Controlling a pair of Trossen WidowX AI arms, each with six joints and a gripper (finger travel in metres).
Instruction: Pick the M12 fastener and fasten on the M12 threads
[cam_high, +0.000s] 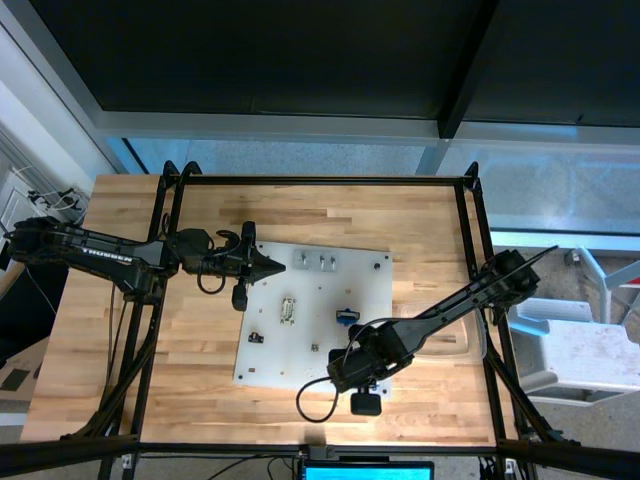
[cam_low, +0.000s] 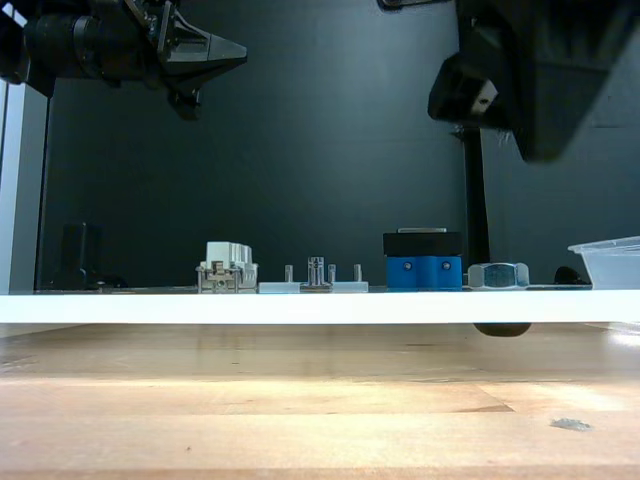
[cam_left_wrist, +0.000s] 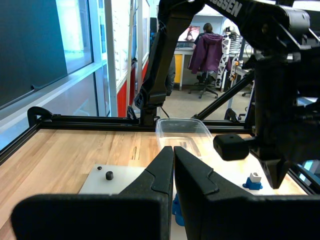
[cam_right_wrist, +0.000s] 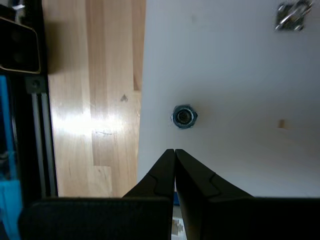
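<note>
White board (cam_right_wrist: 240, 75) fills most of the right wrist view, and the nut (cam_right_wrist: 184, 116) is seen on it from straight above, near the board's edge, with a dark core in its bore. In the low view it is found sitting low on the board with no ribs showing beneath it. It is therefore judged to be on its stud. How far down it has been run cannot be told.

The right gripper (cam_right_wrist: 175, 155) is held above the nut and just to one side of it, fingers pressed together and nothing pinched. The blue fitting (cam_low: 422, 270) stands near the nut on one side. The clear tray (cam_low: 610, 255) lies on the other, off the board.

The left gripper (cam_left_wrist: 173, 150) is noted well apart, raised over the board's far left edge, with its fingers likewise pressed together.

Fastening is judged unfinished or unverified. For further turning, the fingers should be spread first. The gripper should be centred over the bore and lowered until opposite flats are caught. Rotation should be applied without side load, so that the thread is not crossed.
</note>
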